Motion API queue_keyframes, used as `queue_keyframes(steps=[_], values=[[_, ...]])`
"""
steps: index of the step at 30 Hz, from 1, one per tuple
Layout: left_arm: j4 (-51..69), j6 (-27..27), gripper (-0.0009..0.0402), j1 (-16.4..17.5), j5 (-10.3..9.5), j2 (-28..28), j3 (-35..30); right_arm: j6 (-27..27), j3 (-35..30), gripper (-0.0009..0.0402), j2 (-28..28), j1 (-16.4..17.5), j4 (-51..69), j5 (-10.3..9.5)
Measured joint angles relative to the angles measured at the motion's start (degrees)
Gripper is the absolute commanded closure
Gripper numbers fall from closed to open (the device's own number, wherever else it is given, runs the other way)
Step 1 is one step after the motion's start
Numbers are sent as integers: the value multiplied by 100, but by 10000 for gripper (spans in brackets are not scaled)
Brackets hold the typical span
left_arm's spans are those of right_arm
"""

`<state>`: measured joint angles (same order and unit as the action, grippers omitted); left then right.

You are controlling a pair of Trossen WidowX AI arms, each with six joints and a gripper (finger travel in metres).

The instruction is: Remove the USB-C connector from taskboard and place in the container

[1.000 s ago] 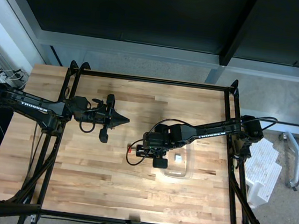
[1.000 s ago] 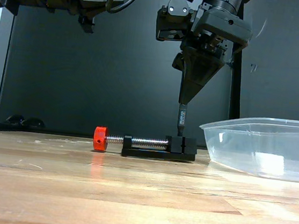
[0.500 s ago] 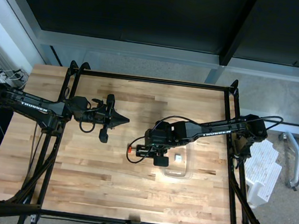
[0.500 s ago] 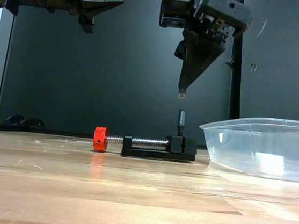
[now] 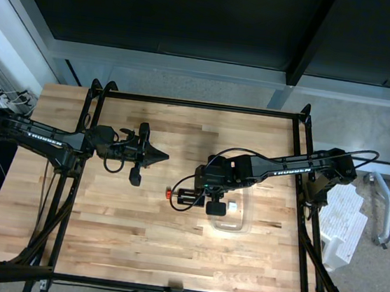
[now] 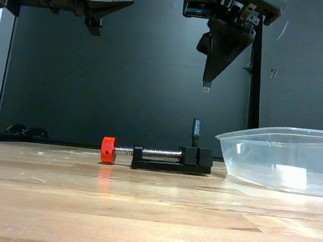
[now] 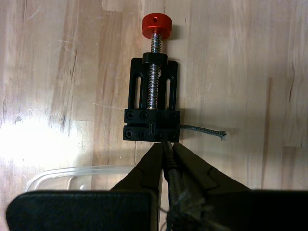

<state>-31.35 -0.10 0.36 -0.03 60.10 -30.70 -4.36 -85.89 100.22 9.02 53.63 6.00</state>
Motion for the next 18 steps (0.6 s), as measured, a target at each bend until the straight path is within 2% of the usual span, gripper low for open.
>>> queue_keyframes(steps=[12,18], values=[[0,-2,393,0,-2,0,0,20,44,393,-87,17,13,-7],[0,0,393,0,0,0,0,20,474,393,-404,26,-11,-4]])
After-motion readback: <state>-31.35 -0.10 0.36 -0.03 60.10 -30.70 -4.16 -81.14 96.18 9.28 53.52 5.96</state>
